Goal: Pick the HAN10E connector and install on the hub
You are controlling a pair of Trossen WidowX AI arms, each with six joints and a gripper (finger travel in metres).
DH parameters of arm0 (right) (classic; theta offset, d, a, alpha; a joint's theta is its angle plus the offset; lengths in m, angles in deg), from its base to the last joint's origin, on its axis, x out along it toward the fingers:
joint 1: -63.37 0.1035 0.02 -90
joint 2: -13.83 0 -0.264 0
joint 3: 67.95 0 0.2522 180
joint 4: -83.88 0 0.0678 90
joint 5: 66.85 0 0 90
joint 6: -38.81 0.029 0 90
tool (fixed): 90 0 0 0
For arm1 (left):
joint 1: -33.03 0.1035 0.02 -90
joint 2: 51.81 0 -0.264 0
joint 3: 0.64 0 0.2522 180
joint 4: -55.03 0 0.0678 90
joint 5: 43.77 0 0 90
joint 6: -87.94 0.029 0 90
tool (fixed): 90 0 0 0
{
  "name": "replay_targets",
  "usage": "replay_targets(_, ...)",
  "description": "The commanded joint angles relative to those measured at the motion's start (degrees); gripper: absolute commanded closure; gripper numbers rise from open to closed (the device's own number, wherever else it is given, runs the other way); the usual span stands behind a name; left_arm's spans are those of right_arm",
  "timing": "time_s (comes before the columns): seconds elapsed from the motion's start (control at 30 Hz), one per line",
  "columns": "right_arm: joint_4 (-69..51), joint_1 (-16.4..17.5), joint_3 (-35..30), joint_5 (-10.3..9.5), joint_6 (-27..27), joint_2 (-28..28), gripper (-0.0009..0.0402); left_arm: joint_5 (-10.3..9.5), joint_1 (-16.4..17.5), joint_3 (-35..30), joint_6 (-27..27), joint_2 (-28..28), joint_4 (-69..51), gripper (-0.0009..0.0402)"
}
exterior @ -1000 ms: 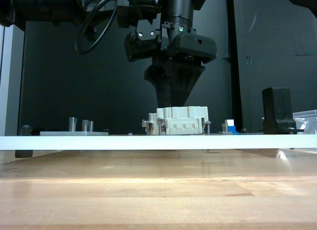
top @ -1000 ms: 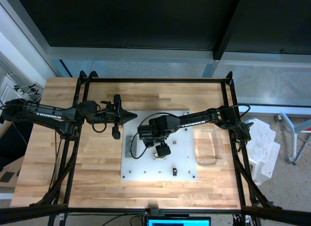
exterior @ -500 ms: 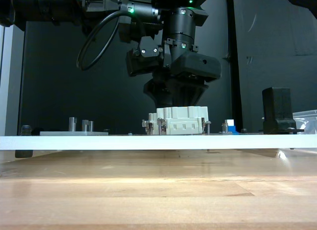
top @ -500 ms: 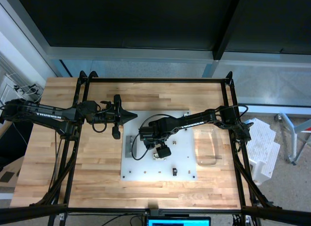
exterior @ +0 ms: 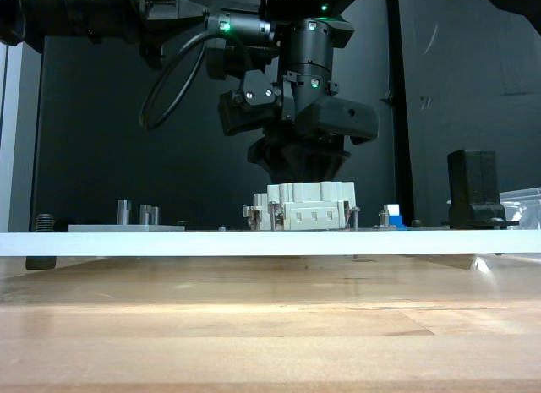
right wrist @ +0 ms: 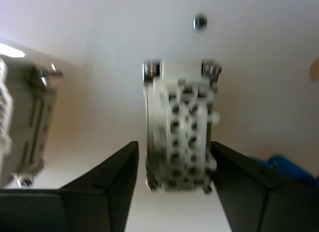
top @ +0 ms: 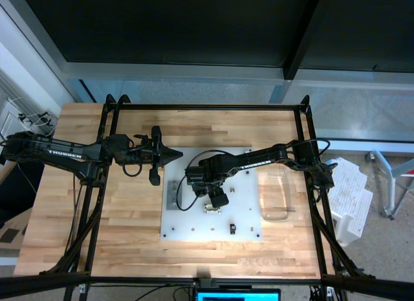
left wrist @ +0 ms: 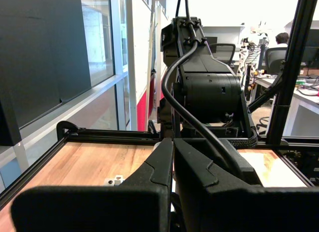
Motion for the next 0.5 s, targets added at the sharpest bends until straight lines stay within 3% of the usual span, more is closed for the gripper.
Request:
replay_targets(0.03, 0.28, 0.02, -0.04, -0.31, 0.13, -0.42, 0.0254, 0.0, 0.0, -0.02, 0.02, 0.02, 0.02, 0.0392)
replay_targets(0.43, 0.79, 0.02, -0.07, 0.39, 2.16, -3.85, 0.0332, 0.0, 0.0, -0.02, 0.02, 0.02, 0.02, 0.0392)
replay_targets(0.5, 0.92, 0.02, -0.07, 2.62, 2.32, -5.33, 0.0338, 0.02, 0.0, -0.02, 0.02, 0.02, 0.02, 0.0392)
